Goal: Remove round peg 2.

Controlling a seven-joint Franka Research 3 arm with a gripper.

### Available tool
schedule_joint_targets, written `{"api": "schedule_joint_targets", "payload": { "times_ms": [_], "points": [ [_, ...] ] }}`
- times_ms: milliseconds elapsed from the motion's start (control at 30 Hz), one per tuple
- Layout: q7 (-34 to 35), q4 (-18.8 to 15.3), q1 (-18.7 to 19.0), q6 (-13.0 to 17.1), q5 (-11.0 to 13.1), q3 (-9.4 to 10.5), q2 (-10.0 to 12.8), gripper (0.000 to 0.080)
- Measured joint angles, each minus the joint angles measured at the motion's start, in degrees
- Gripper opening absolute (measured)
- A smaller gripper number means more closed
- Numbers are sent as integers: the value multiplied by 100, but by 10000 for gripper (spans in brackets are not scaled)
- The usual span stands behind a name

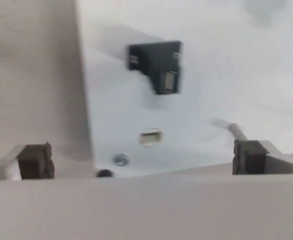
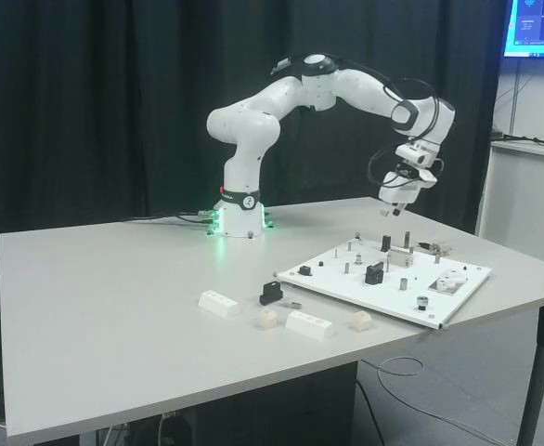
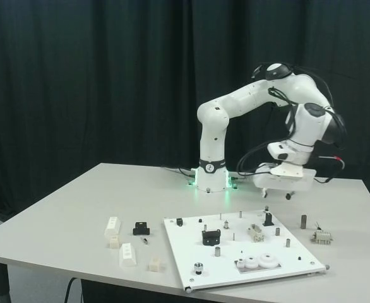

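Note:
The white board (image 3: 191,265) lies on the grey table and carries several short upright grey round pegs, such as one (image 3: 217,251) near its front and one (image 3: 304,221) at its far right; I cannot tell which is peg 2. My gripper (image 3: 277,194) hangs open above the board's far edge and holds nothing. In the first room view the gripper (image 2: 395,208) is well above the pegs (image 2: 403,283). The wrist view shows both fingers (image 1: 35,161) wide apart over the board (image 1: 211,75), with a black bracket (image 1: 159,65) and a small slot (image 1: 150,136) below.
White blocks (image 3: 129,254) and a small black part (image 3: 140,228) lie on the table (image 3: 77,208) left of the board. A connector (image 3: 321,237) lies right of it. The board also holds black brackets (image 3: 211,237) and white gears (image 3: 261,261).

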Motion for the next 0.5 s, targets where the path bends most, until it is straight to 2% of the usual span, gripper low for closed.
{"api": "schedule_joint_targets", "payload": {
  "times_ms": [267,500],
  "points": [
    [-501,-539,10,167,23,-194,-1,800],
    [-949,-943,13,279,226,-304,-2,800]
  ]
}}
